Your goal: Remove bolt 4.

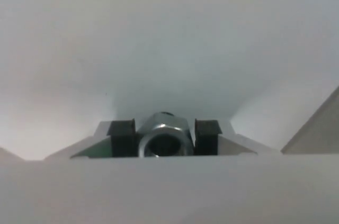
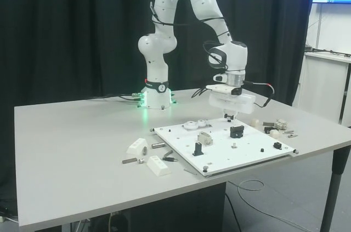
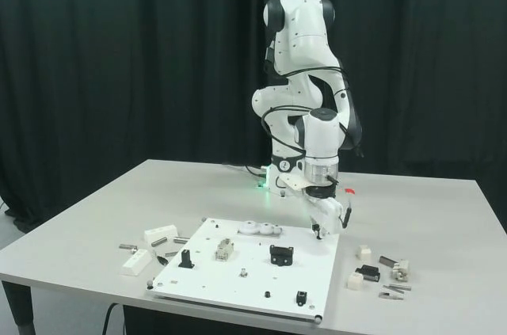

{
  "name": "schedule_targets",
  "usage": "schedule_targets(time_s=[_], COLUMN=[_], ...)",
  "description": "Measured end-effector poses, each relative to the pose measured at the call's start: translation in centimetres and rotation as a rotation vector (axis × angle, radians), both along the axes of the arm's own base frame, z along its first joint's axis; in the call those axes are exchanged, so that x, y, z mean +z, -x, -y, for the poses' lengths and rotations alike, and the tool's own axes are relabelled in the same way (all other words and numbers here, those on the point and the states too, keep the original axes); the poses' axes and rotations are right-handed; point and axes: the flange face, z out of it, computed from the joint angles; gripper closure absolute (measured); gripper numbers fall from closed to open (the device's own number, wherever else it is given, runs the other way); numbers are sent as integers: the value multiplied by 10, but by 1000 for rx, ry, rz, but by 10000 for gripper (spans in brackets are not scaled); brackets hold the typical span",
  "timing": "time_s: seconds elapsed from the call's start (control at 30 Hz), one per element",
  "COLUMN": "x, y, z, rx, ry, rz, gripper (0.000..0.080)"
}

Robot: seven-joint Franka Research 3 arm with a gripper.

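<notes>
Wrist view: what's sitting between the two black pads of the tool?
A grey metal socket with a hex-shaped outside, its open end toward the camera, sits between the black pads. Only the wrist view shows this.

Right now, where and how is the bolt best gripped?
Probably by its hex head, across two opposite flats, coming straight down from above. The wrist view shows the bolt end-on, head toward the camera, with its flat sides facing the black pads, which appear to sit against it on both sides.

bolt [image 1: 166, 138] shank hidden by head; claw [image 1: 164, 138] base cut off
</notes>
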Motion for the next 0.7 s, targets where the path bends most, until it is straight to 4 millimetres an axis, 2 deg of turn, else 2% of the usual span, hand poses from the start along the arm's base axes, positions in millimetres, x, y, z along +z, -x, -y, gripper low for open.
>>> schedule_targets(time_s=[0.7], x=[0], y=[-1], z=[-4], rx=[320], ry=[18], rz=[-9], gripper=[565])
